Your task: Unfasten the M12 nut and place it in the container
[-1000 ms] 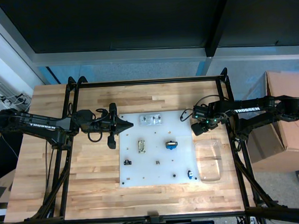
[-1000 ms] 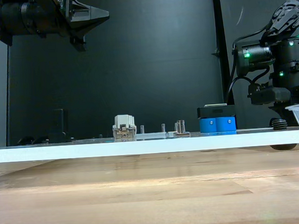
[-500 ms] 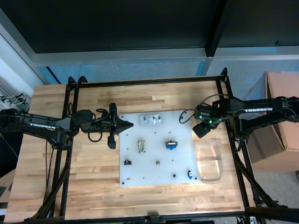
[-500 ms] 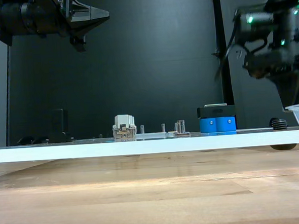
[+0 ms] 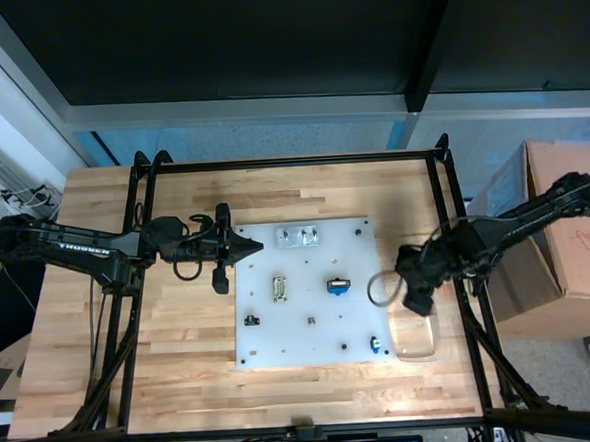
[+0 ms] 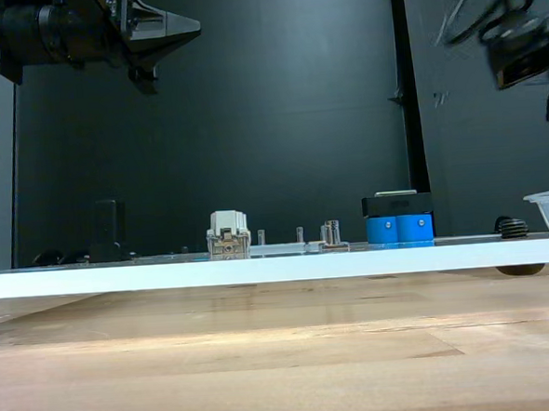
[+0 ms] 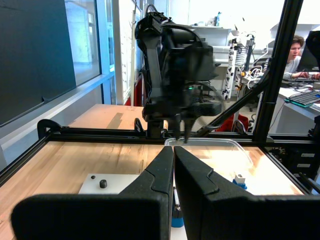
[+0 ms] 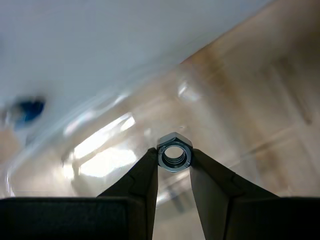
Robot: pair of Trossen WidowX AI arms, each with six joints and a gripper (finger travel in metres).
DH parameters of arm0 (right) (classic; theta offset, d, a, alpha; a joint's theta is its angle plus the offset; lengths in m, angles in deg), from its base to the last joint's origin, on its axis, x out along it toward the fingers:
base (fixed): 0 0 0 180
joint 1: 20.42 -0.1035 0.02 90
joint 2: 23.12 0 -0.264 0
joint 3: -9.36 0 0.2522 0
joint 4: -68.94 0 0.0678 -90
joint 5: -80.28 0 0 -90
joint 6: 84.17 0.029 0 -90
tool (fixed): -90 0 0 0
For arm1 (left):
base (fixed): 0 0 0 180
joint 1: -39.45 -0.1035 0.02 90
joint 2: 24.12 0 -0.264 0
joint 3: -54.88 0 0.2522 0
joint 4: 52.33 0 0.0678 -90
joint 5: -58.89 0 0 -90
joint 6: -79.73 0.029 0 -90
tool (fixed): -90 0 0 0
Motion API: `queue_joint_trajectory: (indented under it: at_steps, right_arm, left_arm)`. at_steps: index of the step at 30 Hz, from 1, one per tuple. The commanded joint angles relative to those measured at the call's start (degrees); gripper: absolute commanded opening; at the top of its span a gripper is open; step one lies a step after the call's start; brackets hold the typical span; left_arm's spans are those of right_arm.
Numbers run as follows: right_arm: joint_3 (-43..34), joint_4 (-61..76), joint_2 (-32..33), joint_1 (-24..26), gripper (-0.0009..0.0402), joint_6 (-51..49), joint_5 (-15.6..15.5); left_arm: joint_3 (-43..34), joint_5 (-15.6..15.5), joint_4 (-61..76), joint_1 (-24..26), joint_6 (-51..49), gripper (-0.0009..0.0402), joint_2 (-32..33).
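The small silver M12 nut [image 8: 174, 155] is pinched between the tips of my right gripper [image 8: 173, 159], which is shut on it. That gripper [image 5: 417, 303] hangs over the far end of the clear container [image 5: 416, 353], and the right wrist view shows the container's clear floor below the nut. The black ribbed stud [image 6: 511, 228] stands bare on the white board [image 5: 282, 337], with no nut on it. My left gripper [image 5: 249, 247] hovers high over the board's far left edge with its fingers [image 7: 159, 172] shut together on nothing.
A blue block [image 5: 337, 286], a grey connector [image 5: 278, 288] and a silver fitting [image 5: 299, 238] sit on the board. A cardboard box [image 5: 566, 234] stands to the table's right. The black frame rails [image 5: 289, 162] ring the table.
My right arm has swung from beside the board's far right corner toward the near side, now over the container with the nut in its fingers. The left arm has not moved.
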Motion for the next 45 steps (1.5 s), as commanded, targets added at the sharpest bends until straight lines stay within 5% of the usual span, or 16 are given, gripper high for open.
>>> queue_joint_trajectory:
  at_steps: [1, 8, 17, 32, 45]
  right_arm:
    - [0.11, -0.33, 0.22, -5.79, 0.0023, -0.13, -0.17]
    - [0.55, -3.23, 5.46, -11.72, 0.0023, -0.22, -0.15]
    - [0.55, -6.64, 11.37, -12.68, 0.0034, -0.85, -0.22]
    - [0.55, -7.02, 11.65, -12.94, 0.0181, -0.59, -1.42]
    - [-3.13, -1.05, 8.50, -10.01, 0.0185, -6.23, -2.49]
  left_arm:
    - [-0.02, 0.00, -0.02, 0.00, 0.00, 0.0000, 0.00]
    - [-0.02, 0.00, -0.02, 0.00, 0.00, 0.0000, 0.00]
    - [-0.02, 0.00, -0.02, 0.00, 0.00, 0.0000, 0.00]
    - [-0.02, 0.00, -0.02, 0.00, 0.00, 0.0000, 0.00]
    - [-0.02, 0.00, -0.02, -0.02, 0.00, 0.0000, 0.00]
